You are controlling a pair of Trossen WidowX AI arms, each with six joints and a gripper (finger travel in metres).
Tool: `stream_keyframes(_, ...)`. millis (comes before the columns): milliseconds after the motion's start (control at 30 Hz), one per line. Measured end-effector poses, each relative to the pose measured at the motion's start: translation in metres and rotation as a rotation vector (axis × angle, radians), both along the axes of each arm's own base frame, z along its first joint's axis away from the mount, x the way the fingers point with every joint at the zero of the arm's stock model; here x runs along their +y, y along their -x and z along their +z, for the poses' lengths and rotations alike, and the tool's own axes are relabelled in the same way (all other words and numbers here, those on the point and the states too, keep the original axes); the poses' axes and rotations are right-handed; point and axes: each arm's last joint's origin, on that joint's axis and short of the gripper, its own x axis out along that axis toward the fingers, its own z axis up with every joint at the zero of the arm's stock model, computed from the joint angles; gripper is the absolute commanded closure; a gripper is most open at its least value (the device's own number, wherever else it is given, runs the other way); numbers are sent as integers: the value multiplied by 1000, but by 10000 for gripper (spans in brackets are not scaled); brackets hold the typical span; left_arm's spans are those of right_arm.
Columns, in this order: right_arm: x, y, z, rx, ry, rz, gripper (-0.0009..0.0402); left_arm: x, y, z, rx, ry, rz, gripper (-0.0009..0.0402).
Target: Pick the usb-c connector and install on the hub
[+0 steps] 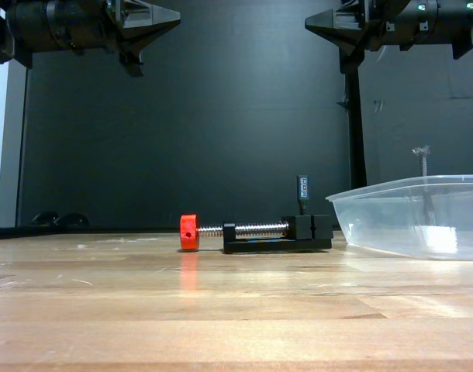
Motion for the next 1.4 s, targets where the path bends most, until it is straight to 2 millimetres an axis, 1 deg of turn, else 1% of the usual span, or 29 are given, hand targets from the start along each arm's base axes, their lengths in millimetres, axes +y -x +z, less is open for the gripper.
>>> stream_keyframes(167,0,0,0,0,0,-6,393,0,0,0,0,0,0,393)
stream_keyframes(333,-4,0,1,-8,-13,-139,393,0,0,0,0,0,0,393)
stream_keyframes(567,-3,0,-2,21,-15,-102,394,0,0,0,-1,0,0,393)
stream_keyframes(667,-3,0,-2,38,-51,-105,393,0,0,0,0,0,0,393)
stream_keyframes(833,-4,-2,5,111,-125,-151,393,0,0,0,0,0,0,393)
stream_keyframes(1033,-3,-1,13,266,-210,-174,393,0,0,0,0,0,0,393)
stream_keyframes(1167,-1,3,17,373,-256,-202,393,0,0,0,0,0,0,393)
stream_keyframes(1400,3,10,24,498,-334,-227,393,0,0,0,0,0,0,393)
